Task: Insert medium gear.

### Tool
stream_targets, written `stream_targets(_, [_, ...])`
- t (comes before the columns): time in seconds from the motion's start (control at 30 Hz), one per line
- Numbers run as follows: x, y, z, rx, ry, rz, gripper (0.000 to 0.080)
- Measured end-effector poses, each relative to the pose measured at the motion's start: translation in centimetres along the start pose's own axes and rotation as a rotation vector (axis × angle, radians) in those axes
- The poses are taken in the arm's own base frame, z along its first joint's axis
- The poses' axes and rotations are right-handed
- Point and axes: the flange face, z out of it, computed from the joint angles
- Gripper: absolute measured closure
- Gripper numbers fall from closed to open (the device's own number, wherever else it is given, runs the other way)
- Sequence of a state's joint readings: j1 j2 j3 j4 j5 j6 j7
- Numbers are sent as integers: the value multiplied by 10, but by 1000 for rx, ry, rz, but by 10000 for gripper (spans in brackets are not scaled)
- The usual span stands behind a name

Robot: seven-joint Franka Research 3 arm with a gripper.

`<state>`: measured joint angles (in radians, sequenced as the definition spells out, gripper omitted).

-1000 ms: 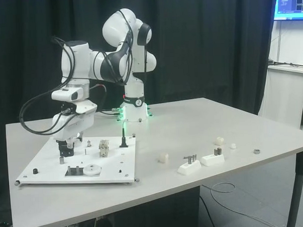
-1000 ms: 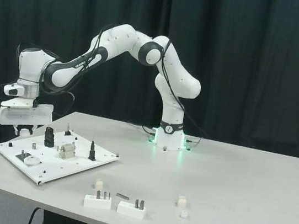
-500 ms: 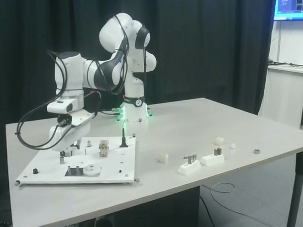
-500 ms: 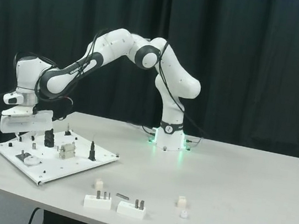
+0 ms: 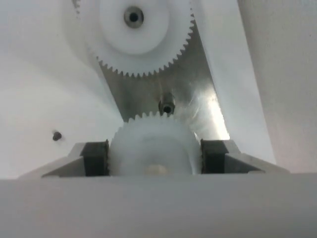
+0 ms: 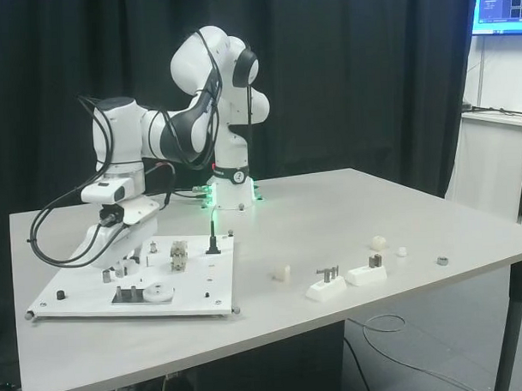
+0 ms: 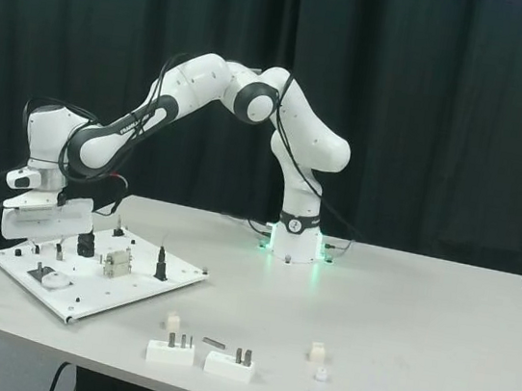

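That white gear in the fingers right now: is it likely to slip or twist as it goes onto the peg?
The medium gear looks rigid, so it probably won't flex. The gripper clamps it on opposite toothed sides, so slipping seems unlikely. It could still turn slightly when meeting the large gear.

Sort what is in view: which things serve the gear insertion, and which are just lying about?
In the job: gripper shut on the medium gear; the empty peg; the large gear already mounted; the white board.

Lying about: two white blocks with pins, the nut, small white parts.

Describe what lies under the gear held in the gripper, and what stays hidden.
Below the held gear shows a grey metal plate with a small peg. The gear covers the plate directly beneath it.
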<state>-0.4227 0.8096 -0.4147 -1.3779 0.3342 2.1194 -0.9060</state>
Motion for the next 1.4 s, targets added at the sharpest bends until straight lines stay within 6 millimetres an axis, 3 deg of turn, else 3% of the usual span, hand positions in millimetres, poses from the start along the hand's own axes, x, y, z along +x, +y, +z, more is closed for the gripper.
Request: stream_targets(1.4, [16, -6, 26, -19, -5, 16, 407])
